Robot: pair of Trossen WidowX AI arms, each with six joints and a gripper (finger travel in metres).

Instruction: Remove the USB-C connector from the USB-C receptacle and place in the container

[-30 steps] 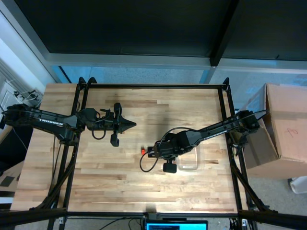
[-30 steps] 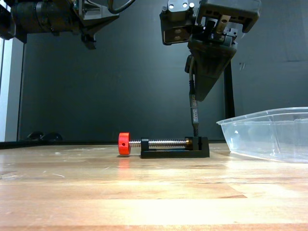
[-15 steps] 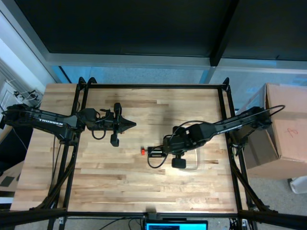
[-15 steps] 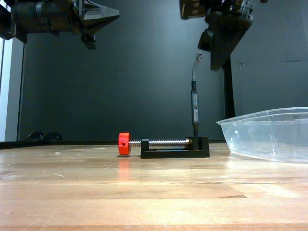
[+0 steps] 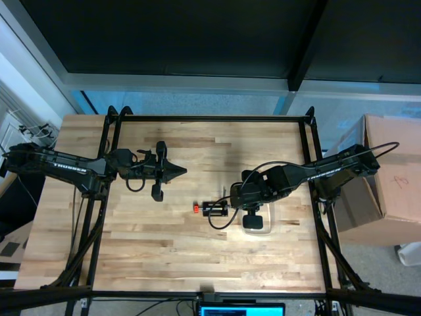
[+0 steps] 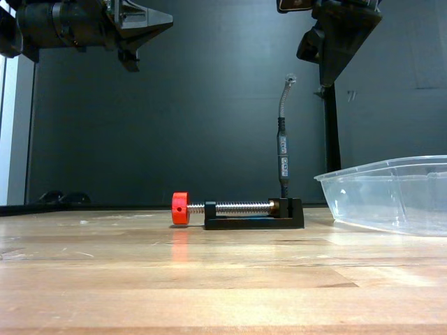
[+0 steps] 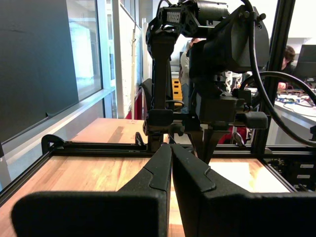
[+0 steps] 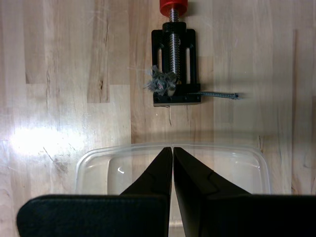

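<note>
The connector (image 6: 283, 155) stands upright with its short cable stub pointing up. Its lower end sits in the receptacle (image 6: 285, 202), at the end of the clamp (image 6: 254, 213) that faces the table's right edge. How deep it sits cannot be told. Neither hand touches it.

The clamp lies near the middle of the table (image 5: 164, 243), and its red knob (image 6: 180, 208) points toward the left edge. The container (image 6: 391, 187) rests just beside the clamp on the right-edge side.

The right hand (image 8: 171, 149) hangs high above the container's rim nearest the clamp, up and to the right of the connector's top. Its fingers are pressed together on nothing.

The left hand (image 7: 171, 147) hovers high over the table's left half, well apart from the clamp. Its fingers are also pressed together and empty.
</note>
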